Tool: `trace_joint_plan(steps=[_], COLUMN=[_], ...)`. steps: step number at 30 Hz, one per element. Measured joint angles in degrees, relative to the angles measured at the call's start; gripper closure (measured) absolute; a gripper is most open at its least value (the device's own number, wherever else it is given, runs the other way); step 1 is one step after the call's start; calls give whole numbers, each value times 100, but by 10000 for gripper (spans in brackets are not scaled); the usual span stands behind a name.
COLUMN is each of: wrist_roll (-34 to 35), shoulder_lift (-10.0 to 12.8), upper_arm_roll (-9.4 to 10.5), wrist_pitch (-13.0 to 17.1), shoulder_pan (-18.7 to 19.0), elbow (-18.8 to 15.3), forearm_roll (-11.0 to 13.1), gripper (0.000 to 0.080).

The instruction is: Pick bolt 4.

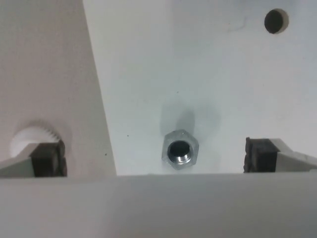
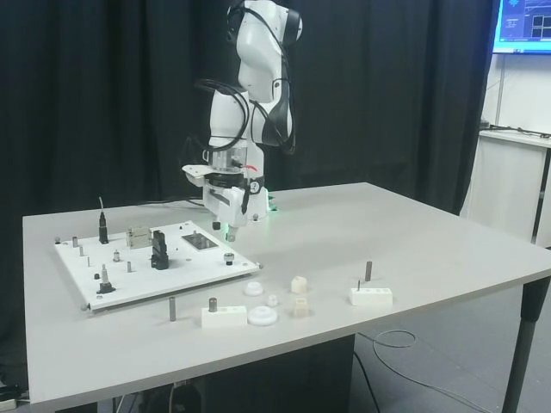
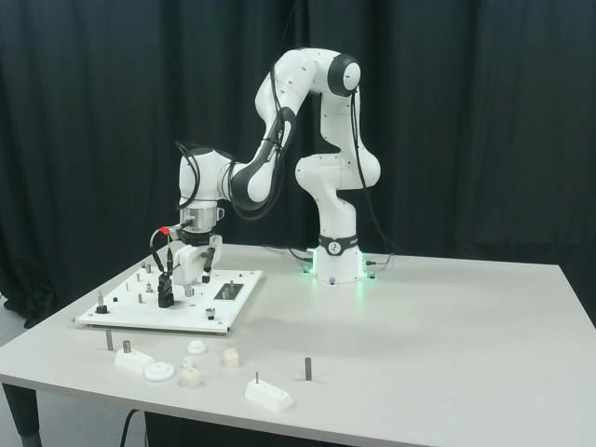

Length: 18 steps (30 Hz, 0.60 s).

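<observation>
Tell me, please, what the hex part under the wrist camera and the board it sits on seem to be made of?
The hex part looks like bare metal: grey, shiny, with threads glinting inside its bore. The board looks like white matte plastic or painted sheet, smooth with a drilled hole; which one is unclear.

On my wrist feed, the white gear [image 1: 30, 139] is half covered by one claw pad [image 1: 48, 159], and a pale out-of-focus band hides everything below the hex part [image 1: 180, 149]. From both room cameras, the pieces on the white board [image 2: 172, 268] are too small for me to tell which is bolt 4. The table [image 3: 447, 345] runs off frame.
</observation>
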Motion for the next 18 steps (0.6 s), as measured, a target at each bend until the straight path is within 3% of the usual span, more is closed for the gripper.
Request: trace_joint_plan(steps=[18], wrist_roll=[11], shoulder_lift=[-25], upper_arm_roll=[-4], wrist_pitch=[-38], shoulder_pan=[7], elbow=[16], forearm_roll=[-2], gripper=[3])
